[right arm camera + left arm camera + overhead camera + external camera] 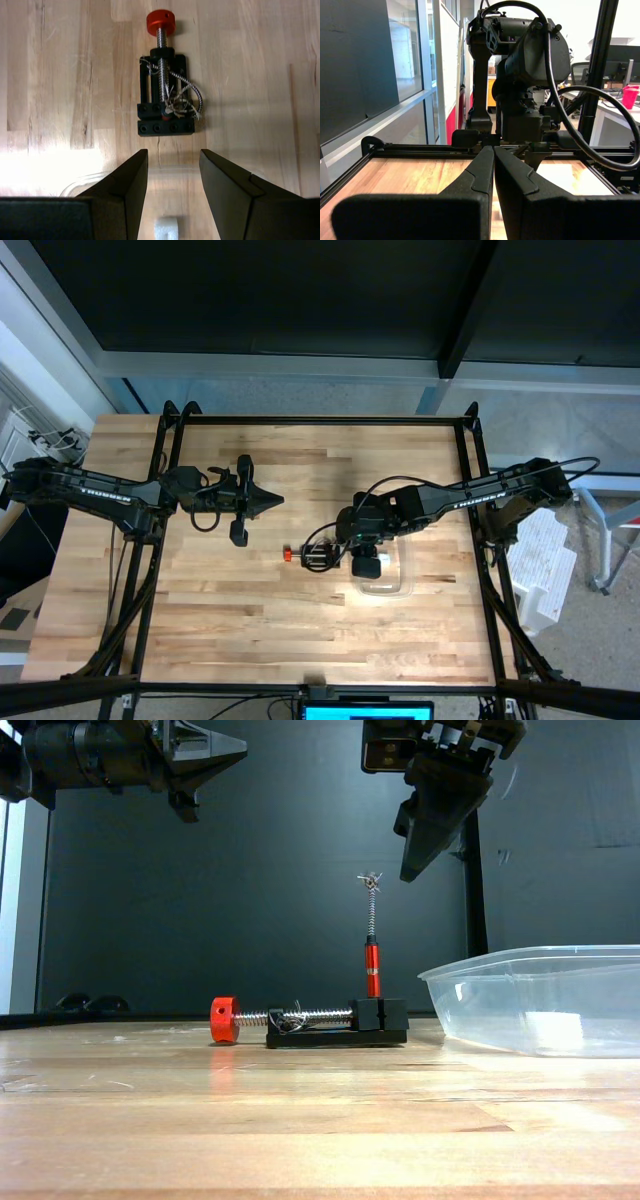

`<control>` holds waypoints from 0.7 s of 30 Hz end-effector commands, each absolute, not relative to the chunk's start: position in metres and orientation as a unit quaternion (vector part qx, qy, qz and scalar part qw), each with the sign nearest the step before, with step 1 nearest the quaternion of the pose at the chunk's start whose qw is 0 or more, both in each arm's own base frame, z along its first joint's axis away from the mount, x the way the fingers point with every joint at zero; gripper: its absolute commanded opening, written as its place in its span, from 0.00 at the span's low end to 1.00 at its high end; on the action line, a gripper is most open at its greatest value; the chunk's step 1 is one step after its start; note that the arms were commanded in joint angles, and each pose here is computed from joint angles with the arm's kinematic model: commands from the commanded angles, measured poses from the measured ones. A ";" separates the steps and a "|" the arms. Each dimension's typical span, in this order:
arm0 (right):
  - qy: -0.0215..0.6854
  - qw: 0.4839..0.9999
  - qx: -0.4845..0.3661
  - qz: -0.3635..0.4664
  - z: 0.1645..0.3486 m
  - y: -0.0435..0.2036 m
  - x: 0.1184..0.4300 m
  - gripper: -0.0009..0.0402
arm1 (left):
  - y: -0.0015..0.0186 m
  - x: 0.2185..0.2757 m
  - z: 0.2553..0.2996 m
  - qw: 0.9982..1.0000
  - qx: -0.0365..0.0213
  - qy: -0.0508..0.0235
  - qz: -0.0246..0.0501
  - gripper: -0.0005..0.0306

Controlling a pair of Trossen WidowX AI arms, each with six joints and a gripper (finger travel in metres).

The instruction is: Pick the RCA connector and install on taskboard

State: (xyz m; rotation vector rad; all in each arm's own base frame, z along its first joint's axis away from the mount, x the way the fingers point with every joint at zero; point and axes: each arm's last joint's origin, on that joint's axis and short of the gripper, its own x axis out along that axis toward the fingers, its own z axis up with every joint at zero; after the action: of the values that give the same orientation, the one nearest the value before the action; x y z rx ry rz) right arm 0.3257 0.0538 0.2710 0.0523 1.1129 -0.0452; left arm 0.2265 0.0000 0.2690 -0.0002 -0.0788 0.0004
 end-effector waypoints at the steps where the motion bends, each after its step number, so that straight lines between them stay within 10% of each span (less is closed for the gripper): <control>1: 0.526 0.850 0.025 -0.021 0.272 0.054 0.325 0.35 | 0.0000 0.2265 0.2690 0.999 0.000 -0.039 0.000 0.02; 21: 0.326 0.944 0.041 0.012 0.298 0.045 0.268 0.01 | 0.0001 0.2265 0.2690 0.999 0.000 -0.039 0.000 0.02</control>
State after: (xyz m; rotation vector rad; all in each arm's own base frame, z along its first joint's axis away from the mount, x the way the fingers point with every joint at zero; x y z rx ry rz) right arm 0.2714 0.0464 0.2985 0.0861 0.7006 0.0230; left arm 0.2265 0.0000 0.2689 -0.0002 -0.0780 0.0008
